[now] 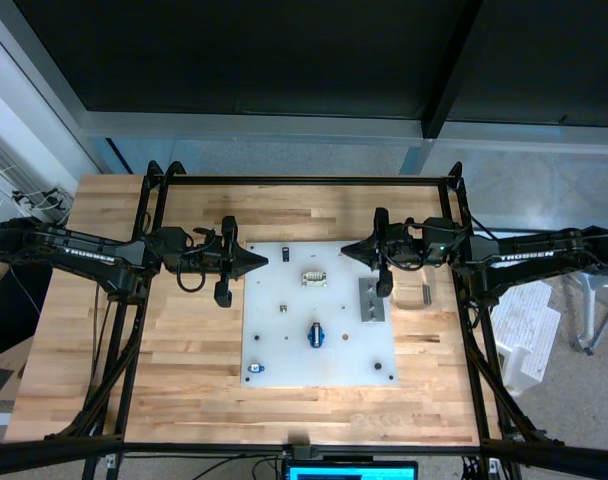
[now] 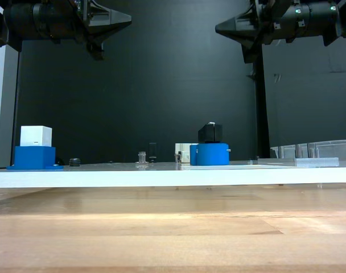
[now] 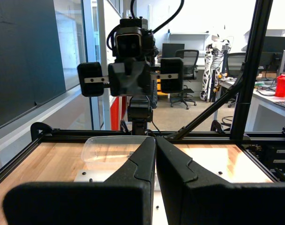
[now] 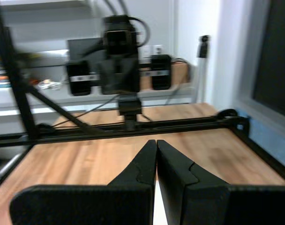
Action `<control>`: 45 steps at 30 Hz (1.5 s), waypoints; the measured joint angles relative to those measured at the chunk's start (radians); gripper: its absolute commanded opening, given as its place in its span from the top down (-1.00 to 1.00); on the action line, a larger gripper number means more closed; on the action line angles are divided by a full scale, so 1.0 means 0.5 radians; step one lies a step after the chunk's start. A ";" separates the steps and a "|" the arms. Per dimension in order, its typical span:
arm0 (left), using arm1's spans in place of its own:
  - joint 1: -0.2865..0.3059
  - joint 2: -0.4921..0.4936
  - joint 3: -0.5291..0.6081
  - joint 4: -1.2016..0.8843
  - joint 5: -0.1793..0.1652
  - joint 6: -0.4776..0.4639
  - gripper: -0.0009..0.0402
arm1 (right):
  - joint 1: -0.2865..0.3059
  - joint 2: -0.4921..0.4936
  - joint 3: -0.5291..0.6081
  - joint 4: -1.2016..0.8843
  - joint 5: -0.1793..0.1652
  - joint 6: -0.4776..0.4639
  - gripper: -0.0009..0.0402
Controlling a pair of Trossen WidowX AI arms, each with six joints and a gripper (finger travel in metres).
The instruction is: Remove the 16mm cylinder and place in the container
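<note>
The 16mm cylinder (image 1: 425,294), a short dark rod, lies inside the container (image 1: 408,297), a faint see-through tray on the wood just right of the white board (image 1: 284,340). The left wrist view also shows the container (image 3: 109,147); in the low view its clear walls (image 2: 318,149) rise at the right. My left gripper (image 1: 265,260) hangs shut, high over the board's left edge (image 2: 129,20). My right gripper (image 1: 344,250) is shut too, high over the board's far right part (image 2: 217,27), left of the container. Neither holds anything.
The board carries a blue connector (image 1: 315,335), a grey rectangular block (image 1: 371,298), a white connector (image 1: 313,276), a small blue piece (image 1: 254,369) and a black peg (image 1: 284,252). A black frame (image 1: 304,181) borders the table.
</note>
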 measured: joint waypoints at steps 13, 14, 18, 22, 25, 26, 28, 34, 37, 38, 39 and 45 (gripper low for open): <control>0.000 -0.001 0.000 0.000 0.000 0.000 0.96 | 0.072 0.005 -0.007 0.019 -0.024 -0.009 0.96; 0.000 0.000 0.000 0.001 0.001 0.000 0.96 | 0.073 0.005 -0.008 0.013 -0.024 -0.009 0.96; 0.000 -0.001 0.000 0.001 0.000 0.000 0.96 | 0.072 0.005 -0.008 0.011 -0.015 0.003 0.96; 0.000 -0.001 0.000 0.001 0.000 0.000 0.96 | 0.075 0.005 -0.008 0.004 -0.018 0.009 0.96; 0.000 0.000 -0.001 0.000 0.000 0.000 0.96 | 0.073 0.005 -0.008 0.001 -0.016 0.008 0.96; 0.000 -0.001 0.000 0.000 0.000 0.000 0.96 | 0.073 0.005 -0.008 -0.002 -0.015 0.008 0.96; 0.000 -0.001 0.000 0.001 0.000 0.000 0.96 | 0.073 0.005 -0.008 -0.002 -0.015 0.008 0.96; 0.000 0.000 0.000 0.001 0.000 0.000 0.96 | 0.073 0.005 -0.008 -0.004 -0.015 0.008 0.96; 0.000 -0.001 -0.001 0.000 0.000 0.000 0.96 | 0.073 0.005 -0.008 -0.004 -0.015 0.007 0.96; 0.000 -0.001 -0.001 0.001 0.001 0.000 0.96 | 0.073 0.005 -0.008 -0.004 -0.015 0.007 0.96; 0.000 -0.001 0.000 0.001 0.001 0.000 0.96 | 0.073 0.005 -0.008 -0.004 -0.015 0.007 0.96; 0.000 0.000 -0.001 0.000 0.000 0.000 0.96 | 0.074 0.005 -0.008 -0.004 -0.015 0.003 0.96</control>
